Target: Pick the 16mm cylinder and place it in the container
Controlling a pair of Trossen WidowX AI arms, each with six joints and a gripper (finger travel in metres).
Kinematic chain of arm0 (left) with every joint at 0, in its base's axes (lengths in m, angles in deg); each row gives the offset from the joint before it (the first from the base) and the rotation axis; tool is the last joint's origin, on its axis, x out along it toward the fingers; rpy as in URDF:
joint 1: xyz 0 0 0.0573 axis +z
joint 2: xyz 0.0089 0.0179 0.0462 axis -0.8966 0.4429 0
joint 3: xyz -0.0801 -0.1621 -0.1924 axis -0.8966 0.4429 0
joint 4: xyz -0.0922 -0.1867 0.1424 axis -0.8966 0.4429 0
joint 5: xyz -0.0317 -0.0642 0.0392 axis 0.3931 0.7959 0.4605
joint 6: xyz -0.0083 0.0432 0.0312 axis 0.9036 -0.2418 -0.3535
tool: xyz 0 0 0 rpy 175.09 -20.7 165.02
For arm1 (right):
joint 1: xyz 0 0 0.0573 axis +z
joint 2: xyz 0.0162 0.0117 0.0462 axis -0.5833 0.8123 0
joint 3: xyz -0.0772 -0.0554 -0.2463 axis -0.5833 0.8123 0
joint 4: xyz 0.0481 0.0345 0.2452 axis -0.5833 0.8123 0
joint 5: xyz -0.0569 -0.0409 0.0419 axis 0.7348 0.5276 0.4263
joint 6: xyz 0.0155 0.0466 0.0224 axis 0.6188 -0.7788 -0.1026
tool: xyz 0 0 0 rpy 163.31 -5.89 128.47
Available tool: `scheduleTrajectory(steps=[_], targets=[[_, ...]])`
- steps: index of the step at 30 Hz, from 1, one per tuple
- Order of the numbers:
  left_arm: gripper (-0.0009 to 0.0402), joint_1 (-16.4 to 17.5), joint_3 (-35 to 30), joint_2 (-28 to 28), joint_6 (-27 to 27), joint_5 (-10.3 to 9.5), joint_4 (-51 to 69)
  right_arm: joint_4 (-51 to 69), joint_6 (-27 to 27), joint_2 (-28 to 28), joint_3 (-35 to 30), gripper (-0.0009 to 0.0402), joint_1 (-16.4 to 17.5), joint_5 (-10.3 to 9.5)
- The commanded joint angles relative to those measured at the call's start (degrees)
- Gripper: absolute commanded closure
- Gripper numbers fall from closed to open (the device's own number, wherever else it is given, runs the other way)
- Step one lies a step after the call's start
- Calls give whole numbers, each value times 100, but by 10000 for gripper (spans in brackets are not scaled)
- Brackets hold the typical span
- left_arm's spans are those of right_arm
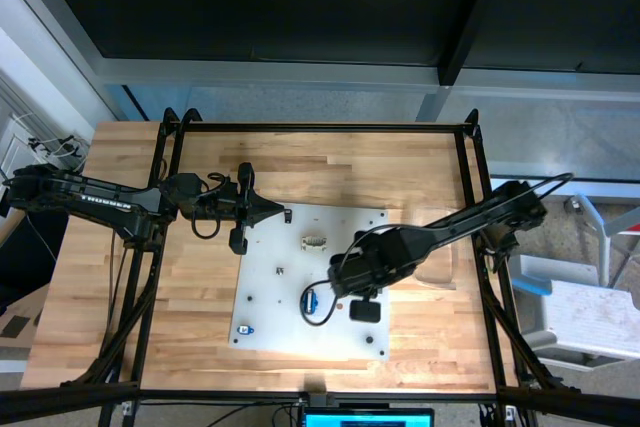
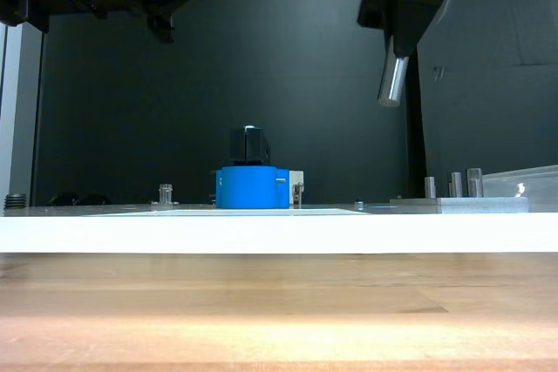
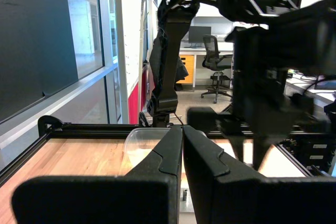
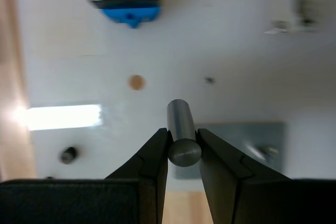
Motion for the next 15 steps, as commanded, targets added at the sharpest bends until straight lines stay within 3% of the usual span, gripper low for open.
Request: scheduleTrajectory(steps=[1, 15], targets=[[393, 2, 0, 0, -2, 2, 0, -17, -157, -413, 376, 366, 7, 280], [393, 0, 0, 0, 0, 2, 0, -79, -297, -2013, 2157, 366, 0, 308]])
